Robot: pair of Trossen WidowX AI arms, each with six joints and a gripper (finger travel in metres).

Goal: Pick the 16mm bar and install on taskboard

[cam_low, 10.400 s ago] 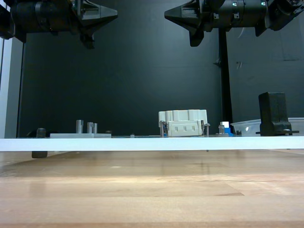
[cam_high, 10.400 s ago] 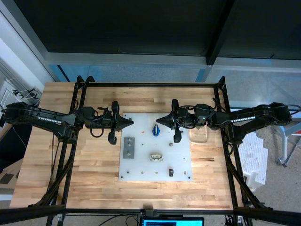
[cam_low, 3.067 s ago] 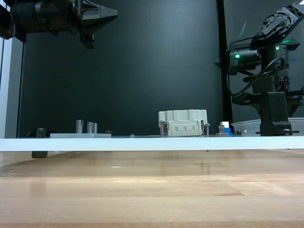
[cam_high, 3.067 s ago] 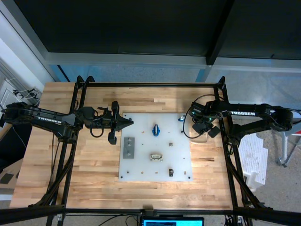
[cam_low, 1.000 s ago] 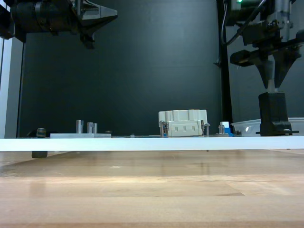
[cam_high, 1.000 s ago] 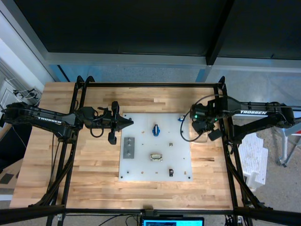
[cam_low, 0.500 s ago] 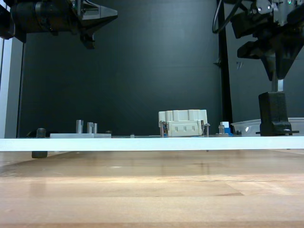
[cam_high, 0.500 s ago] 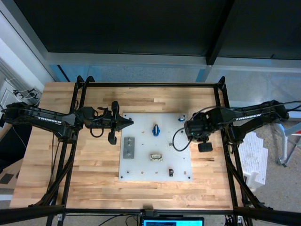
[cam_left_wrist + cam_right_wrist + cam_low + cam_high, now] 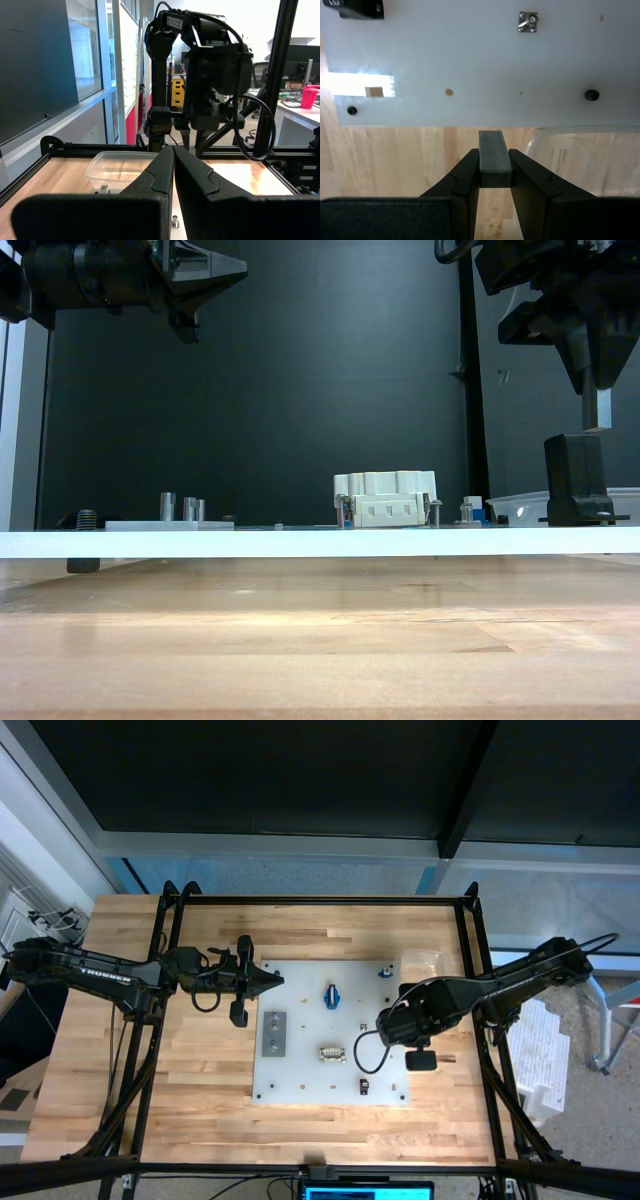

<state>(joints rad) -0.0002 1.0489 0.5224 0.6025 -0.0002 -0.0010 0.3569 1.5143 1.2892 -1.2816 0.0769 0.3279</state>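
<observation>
One white taskboard (image 9: 300, 1050) flat on wooden table (image 9: 200, 1120). Right gripper (image 9: 494, 162) above board's right edge, clamped on 16mm bar (image 9: 494, 145): short, plain grey, square-section. Long axis vertical, free end pointing down at board. Left gripper (image 9: 173, 150) raised by board's far-left corner, fingers together, empty.

The left gripper (image 9: 268, 980) hangs high over the taskboard's (image 9: 300, 1085) far left corner, fingers pressed together, so the air is open above the grey block (image 9: 273, 1033), blue knob (image 9: 332, 996) and white connector (image 9: 332, 1054). The right gripper (image 9: 597, 385), clamped on the bar (image 9: 597, 412), hangs over the board's right edge, between the clear tray (image 9: 585, 155) and the black block (image 9: 577, 480).
</observation>
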